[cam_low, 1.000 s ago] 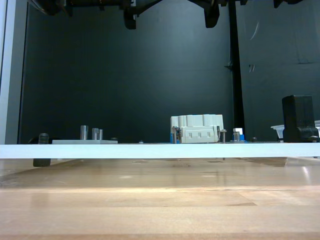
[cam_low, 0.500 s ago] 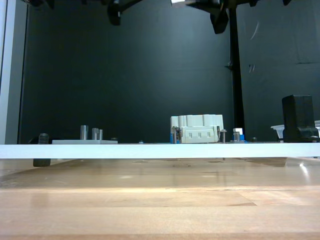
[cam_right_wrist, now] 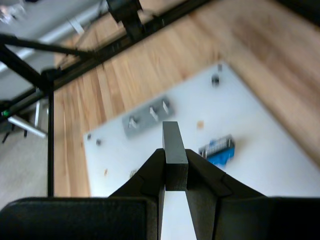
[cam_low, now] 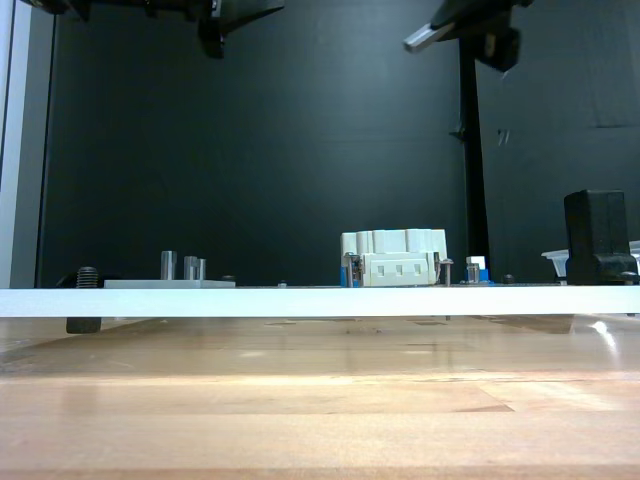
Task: Pick the 16mm bar and install on taskboard
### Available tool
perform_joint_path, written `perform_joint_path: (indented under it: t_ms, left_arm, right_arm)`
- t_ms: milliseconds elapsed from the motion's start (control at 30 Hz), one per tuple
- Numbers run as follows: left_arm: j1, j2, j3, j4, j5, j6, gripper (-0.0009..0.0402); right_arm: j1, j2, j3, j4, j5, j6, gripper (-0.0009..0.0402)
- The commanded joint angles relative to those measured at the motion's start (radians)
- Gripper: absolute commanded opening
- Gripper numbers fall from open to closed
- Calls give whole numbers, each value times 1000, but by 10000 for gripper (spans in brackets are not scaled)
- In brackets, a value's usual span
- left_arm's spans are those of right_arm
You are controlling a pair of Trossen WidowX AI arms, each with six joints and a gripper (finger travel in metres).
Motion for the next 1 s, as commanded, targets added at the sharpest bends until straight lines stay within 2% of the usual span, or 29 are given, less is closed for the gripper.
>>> perform_joint_path:
  t_ms: [33, 333, 500, 900, 1000]
  left_arm:
    - [0, 0, -11, 6, 1, 0, 131]
    - [0, 0, -14, -1, 0, 0, 131]
    - [0, 0, -14, 0, 0, 0, 131]
    - [0, 0, -14, 0, 0, 0, 131]
    - [0, 0, -14, 0, 0, 0, 131]
  right_arm:
    - [26, 42, 70, -140, 2, 60, 4]
    - [90, 217, 242, -460, 0, 173, 4]
    - [130, 304, 298, -546, -11, 220, 4]
    - [237, 442, 305, -572, -132, 139, 4]
    - [264, 470, 305, -578, -132, 87, 4]
